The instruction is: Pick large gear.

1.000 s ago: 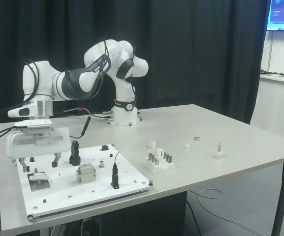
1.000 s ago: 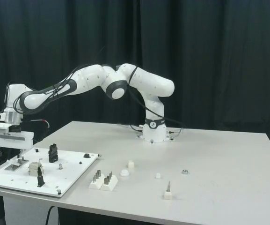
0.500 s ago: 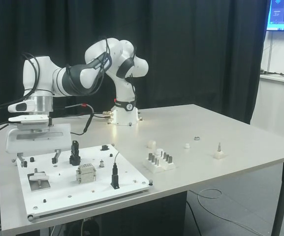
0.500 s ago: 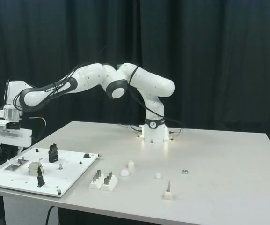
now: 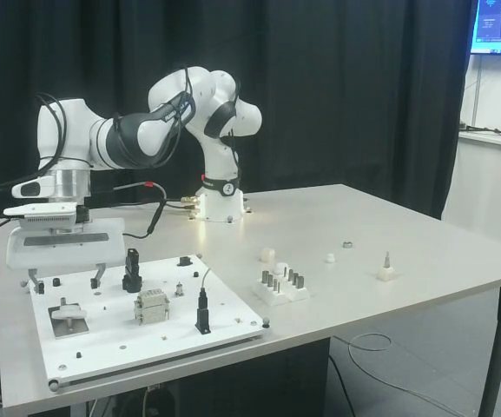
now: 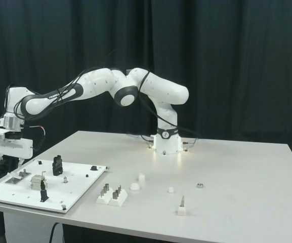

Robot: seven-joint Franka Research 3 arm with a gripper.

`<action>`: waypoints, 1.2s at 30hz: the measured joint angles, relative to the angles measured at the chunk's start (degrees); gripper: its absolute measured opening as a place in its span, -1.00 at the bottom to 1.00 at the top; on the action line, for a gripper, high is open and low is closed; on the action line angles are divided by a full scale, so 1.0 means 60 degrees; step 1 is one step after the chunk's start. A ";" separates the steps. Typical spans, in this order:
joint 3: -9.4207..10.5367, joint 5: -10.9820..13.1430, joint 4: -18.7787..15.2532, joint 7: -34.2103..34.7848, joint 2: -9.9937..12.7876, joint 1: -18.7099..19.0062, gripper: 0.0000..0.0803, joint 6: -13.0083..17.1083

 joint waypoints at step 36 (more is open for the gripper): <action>0.0283 0.0955 -0.0731 0.1243 0.0254 0.0000 0.99 0.1032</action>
